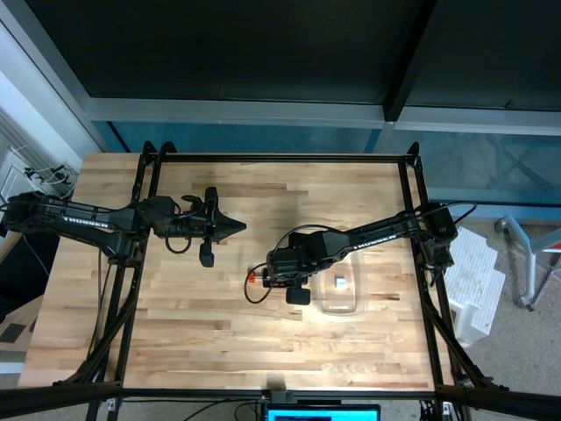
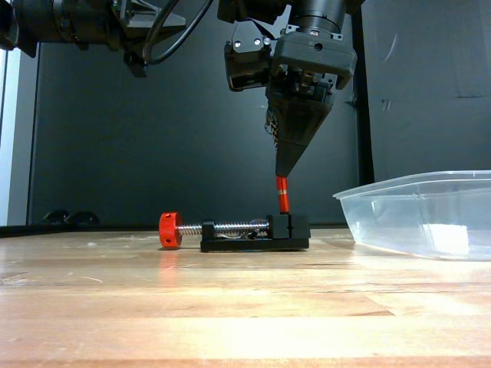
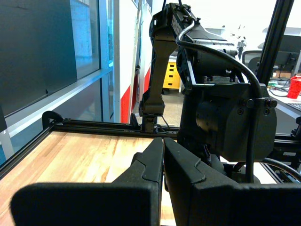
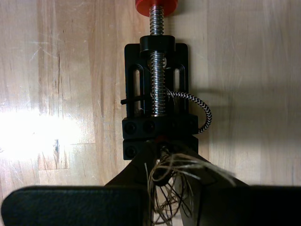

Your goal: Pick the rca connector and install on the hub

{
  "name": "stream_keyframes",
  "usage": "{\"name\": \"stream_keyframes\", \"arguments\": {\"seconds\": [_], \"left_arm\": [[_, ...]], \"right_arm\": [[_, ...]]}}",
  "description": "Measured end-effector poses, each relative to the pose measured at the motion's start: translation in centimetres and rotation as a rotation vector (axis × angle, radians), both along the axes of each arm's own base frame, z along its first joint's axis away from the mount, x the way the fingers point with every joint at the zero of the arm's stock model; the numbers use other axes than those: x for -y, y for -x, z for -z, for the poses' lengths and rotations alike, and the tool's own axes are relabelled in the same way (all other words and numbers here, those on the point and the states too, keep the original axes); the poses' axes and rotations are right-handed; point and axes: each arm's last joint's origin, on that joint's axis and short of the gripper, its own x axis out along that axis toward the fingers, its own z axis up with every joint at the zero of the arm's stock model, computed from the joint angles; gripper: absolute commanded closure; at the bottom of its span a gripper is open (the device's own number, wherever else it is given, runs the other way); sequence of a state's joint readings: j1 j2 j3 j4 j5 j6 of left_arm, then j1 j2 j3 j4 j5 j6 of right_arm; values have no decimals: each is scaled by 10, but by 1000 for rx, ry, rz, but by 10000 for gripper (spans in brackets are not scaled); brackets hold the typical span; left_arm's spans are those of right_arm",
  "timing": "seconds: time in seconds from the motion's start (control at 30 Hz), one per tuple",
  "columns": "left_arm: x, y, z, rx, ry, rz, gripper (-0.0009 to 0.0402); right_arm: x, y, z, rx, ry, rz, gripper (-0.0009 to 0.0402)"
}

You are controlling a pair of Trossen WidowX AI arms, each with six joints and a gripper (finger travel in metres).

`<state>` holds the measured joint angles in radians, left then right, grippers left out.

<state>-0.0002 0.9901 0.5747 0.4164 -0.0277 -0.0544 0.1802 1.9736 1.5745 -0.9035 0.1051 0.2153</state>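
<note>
The right claw (image 2: 283, 173) points straight down, its fingers pinched shut on the upper end of the rca connector (image 2: 282, 195), a slim red plug with a pale band hanging plumb from the tips. Directly under the claw, the plug's lower end meets the top of the raised end block of the hub (image 2: 294, 230), which lies flat on the desk (image 2: 230, 307). I cannot tell whether the plug is already seated or only touching.

In the right wrist view, frayed wire strands (image 4: 174, 188) splay out around the claw's fingers. A black-and-white braided cord (image 4: 203, 113) loops off the hub's side just beyond them. The hub's threaded screw (image 2: 222, 228) runs away from the claw to a red knob (image 2: 169, 230). On the opposite side of the claw, near but not touching the hub, sits a clear tray (image 2: 414, 201) with a small white cube (image 1: 339, 281) inside.

The left claw (image 3: 163, 157) hovers well apart from the right one, high over the desk, its fingers pressed together on nothing.

The step in hand looks like the insertion itself. The next move likely calls for a straight downward press with the plug kept upright. After that, the fingers should open and lift clear without dragging the plug or snagging the loose strands.
</note>
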Motion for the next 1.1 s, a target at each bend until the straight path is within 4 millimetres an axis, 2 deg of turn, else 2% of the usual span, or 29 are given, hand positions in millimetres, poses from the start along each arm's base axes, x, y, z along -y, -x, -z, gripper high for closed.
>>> {"name": "stream_keyframes", "arguments": {"seconds": [0.47, 0.73, 0.93, 1.1], "left_arm": [[0, 0, 0, -1, 0, 0, 393], [0, 0, 0, 0, 0, 0, 393], [0, 0, 0, -1, 0, 0, 393], [0, 0, 0, -1, 0, 0, 393]], "right_arm": [[3, 4, -7, 13, 25, 11, 314], [4, 9, -22, 53, 23, 16, 269], [5, 26, -33, 115, 13, 5, 245], [6, 46, -39, 197, -5, -11, 243]]}}
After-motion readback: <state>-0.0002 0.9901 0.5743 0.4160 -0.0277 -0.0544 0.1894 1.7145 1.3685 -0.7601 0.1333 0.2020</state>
